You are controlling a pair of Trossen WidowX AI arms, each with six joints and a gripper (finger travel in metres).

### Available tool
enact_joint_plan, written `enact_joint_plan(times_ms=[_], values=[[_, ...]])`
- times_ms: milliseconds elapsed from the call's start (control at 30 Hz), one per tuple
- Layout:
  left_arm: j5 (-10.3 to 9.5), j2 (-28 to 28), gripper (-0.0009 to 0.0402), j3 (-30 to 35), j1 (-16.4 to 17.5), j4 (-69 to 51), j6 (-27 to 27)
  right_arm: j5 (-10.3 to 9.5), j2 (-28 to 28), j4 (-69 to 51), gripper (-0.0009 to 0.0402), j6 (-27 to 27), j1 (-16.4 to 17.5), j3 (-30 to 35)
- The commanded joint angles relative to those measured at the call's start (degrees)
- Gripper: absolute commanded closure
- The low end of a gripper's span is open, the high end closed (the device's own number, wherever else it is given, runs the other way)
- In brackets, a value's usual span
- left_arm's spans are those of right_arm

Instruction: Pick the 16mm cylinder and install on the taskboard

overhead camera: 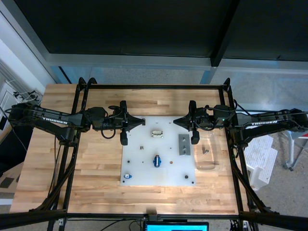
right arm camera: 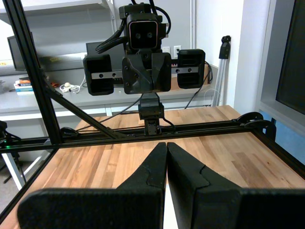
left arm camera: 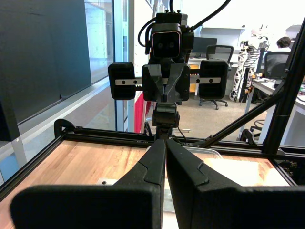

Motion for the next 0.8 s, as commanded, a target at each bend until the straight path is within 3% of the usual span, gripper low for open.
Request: enact_joint_plan(times_ms=[33,467,800], values=[[0.0,0.02,0.0392,0.02,0.02,0.0,0.02,0.02,0.0,-0.04,0.0393,0.48,0.0,0.0],[0.0,0.02,0.0392,0.02,0.02,0.0,0.02,0.02,-0.35,-10.23,0.0393,4.57,0.72,0.24],[0.0,0.02,0.0392,0.02,0.02,0.02,0.02,0.52,-0.52,-38.07,0.0393,4.46,3.23,9.77]])
